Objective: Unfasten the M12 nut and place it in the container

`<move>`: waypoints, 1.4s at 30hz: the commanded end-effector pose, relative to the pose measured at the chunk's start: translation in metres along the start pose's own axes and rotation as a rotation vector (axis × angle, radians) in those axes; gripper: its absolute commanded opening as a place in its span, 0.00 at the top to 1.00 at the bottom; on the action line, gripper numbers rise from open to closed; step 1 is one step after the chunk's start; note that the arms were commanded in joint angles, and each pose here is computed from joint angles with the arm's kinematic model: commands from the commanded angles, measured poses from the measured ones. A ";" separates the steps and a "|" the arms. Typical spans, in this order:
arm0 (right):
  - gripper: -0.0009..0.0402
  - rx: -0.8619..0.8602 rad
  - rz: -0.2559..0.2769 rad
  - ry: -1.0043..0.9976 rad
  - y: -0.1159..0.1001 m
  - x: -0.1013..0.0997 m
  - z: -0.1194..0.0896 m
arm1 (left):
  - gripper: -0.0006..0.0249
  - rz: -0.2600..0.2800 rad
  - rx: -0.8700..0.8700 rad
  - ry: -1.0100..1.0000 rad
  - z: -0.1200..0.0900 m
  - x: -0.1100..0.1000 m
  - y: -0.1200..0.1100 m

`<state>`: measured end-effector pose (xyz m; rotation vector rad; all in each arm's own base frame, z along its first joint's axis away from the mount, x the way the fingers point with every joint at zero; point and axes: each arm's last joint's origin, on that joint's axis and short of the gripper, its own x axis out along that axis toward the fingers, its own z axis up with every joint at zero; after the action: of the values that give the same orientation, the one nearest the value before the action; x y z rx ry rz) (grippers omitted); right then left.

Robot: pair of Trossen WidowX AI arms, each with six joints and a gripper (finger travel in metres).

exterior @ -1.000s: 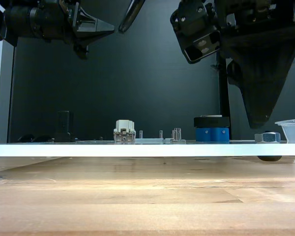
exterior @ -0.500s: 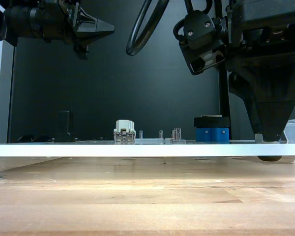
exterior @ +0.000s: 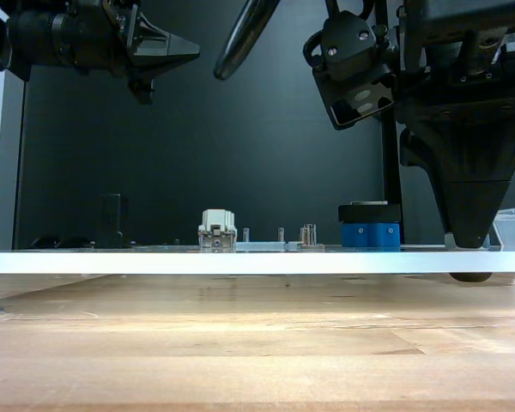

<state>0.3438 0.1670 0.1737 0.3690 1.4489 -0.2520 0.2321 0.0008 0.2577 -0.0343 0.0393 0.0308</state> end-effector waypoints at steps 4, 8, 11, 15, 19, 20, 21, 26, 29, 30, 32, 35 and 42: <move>0.97 -0.015 -0.012 0.009 -0.001 0.001 -0.001 | 0.98 0.000 0.000 0.000 0.000 0.000 0.000; 0.96 -0.086 -0.009 0.012 -0.001 0.001 -0.001 | 0.98 0.000 0.000 0.000 0.000 0.000 0.000; 0.94 -0.216 -0.008 0.013 -0.001 0.001 -0.001 | 0.98 0.000 0.000 0.000 0.000 0.000 0.000; 0.93 -0.470 -0.006 0.015 -0.001 0.001 -0.001 | 0.98 0.000 0.000 0.000 0.000 0.000 0.000; 0.93 -0.709 -0.005 0.015 -0.001 0.000 -0.001 | 0.98 0.000 0.000 0.000 0.000 0.000 0.000; 0.93 -0.770 -0.005 0.015 -0.001 0.000 -0.001 | 0.97 0.000 0.000 0.000 0.000 0.000 0.000; 0.93 -0.834 -0.004 0.015 -0.001 0.000 -0.001 | 0.98 0.000 0.000 0.000 0.000 0.000 0.000; 0.93 -1.189 -0.003 0.016 -0.001 0.001 -0.001 | 0.98 0.000 0.000 0.000 0.000 0.000 0.000; 0.93 -1.387 -0.002 0.018 -0.002 0.001 -0.001 | 0.98 0.000 0.000 0.000 0.000 0.000 0.000; 0.93 -1.442 -0.001 0.018 -0.002 0.001 -0.001 | 0.97 0.000 0.000 0.000 0.000 0.000 0.000; 0.93 -1.531 -0.001 0.018 -0.002 0.001 -0.001 | 0.98 0.000 0.000 0.000 0.000 0.000 0.000; 0.93 -1.627 -0.009 0.017 -0.002 0.001 0.000 | 0.98 0.000 0.000 0.000 0.000 0.000 0.000; 0.92 -1.640 -0.008 0.010 -0.002 0.000 0.000 | 0.97 0.000 0.000 0.000 0.000 0.000 0.000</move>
<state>0.3430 0.1654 0.1733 -0.9678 1.2353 0.9291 0.2320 0.0008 0.2575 -0.0343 0.0397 0.0308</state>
